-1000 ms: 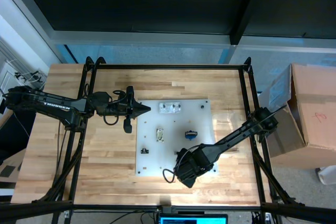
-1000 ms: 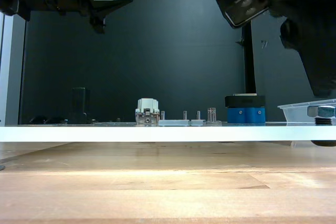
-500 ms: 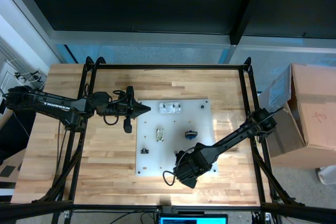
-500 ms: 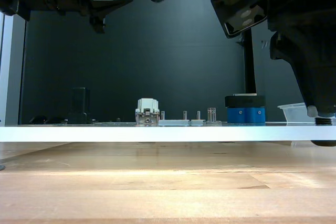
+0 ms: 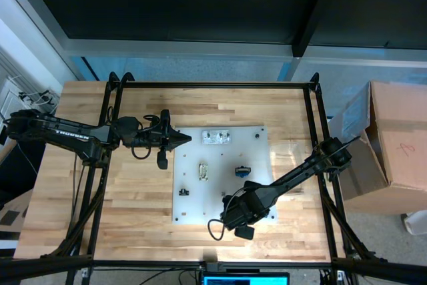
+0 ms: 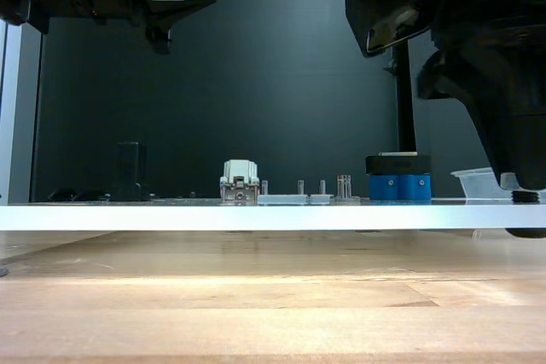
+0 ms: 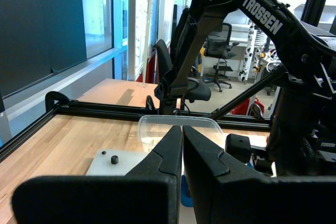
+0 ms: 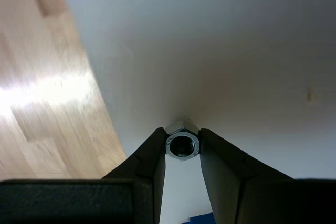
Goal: Unfasten the M12 nut and place it in the container
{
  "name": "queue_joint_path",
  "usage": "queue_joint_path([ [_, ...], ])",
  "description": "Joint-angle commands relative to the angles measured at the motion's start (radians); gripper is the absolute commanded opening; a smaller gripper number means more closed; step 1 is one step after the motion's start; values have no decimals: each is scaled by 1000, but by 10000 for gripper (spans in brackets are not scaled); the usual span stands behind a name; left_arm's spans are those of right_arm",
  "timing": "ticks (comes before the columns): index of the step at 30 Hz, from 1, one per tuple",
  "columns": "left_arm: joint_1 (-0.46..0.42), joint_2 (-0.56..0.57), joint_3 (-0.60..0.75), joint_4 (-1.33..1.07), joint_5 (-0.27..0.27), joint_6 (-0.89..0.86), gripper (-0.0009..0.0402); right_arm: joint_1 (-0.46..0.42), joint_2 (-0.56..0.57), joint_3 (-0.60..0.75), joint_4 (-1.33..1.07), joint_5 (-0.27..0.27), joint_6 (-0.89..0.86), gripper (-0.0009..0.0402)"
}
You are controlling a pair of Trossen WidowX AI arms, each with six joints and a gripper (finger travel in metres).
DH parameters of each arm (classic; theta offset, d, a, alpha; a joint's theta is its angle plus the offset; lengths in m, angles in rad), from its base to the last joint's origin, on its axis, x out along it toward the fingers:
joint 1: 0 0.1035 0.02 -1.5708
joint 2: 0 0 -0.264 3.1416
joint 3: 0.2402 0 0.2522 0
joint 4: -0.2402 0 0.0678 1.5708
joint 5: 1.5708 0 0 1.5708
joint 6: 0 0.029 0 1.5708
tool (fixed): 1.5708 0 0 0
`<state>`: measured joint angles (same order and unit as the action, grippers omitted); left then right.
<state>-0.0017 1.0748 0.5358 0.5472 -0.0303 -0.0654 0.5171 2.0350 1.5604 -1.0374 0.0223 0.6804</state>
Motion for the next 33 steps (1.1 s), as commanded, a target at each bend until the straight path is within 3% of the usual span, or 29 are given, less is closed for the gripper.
queue_joint_path([
  [1,0,0,0,0,0,0,0,0,-9,-1,-3,0,-211,3],
  [7,0,0,0,0,0,0,0,0,-21,-1,-26,2,-612,2],
  [11,0,0,0,0,0,0,0,0,-36,-1,-32,3,-732,2],
  [21,0,0,0,0,0,0,0,-7,-157,-14,-121,5,-734,2],
  [33,0,0,0,0,0,0,0,-115,-529,-277,-133,13,-600,2],
])
